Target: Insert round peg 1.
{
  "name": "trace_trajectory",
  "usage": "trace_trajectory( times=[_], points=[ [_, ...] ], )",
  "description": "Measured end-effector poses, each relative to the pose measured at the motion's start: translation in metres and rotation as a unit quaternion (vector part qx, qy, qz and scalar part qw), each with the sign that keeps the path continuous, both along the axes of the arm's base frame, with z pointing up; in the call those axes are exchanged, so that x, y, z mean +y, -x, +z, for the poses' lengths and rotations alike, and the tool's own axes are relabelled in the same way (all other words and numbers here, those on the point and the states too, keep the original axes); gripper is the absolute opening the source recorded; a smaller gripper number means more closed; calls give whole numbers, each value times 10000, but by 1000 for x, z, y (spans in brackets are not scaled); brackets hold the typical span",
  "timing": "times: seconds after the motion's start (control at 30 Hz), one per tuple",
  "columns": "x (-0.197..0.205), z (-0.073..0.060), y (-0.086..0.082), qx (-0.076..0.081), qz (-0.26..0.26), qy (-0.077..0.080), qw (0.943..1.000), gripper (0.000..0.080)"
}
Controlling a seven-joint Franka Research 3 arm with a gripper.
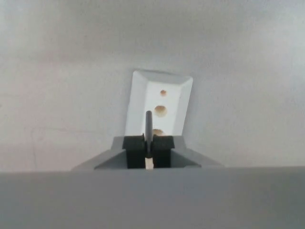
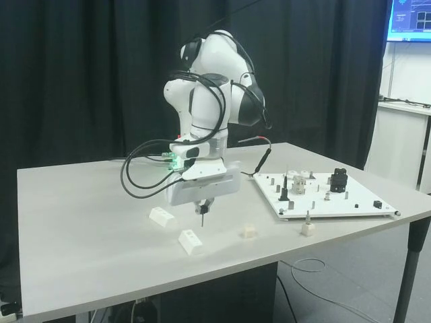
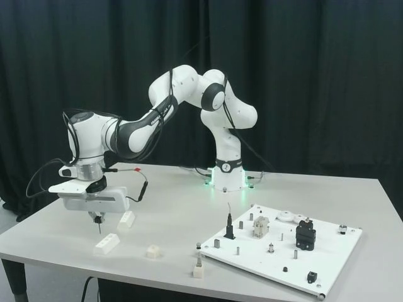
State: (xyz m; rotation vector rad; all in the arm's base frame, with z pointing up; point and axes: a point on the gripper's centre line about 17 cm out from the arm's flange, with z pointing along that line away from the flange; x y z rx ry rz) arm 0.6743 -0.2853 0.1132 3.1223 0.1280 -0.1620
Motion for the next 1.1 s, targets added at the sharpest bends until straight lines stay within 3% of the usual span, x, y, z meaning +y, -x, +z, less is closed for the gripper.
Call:
trace_trajectory(
  times=[0.5,1.1],
  points=[
    [5,13,2,116,26,-46,9999,29],
    [10,15,0,124,38,-44,9999,29]
  ],
)
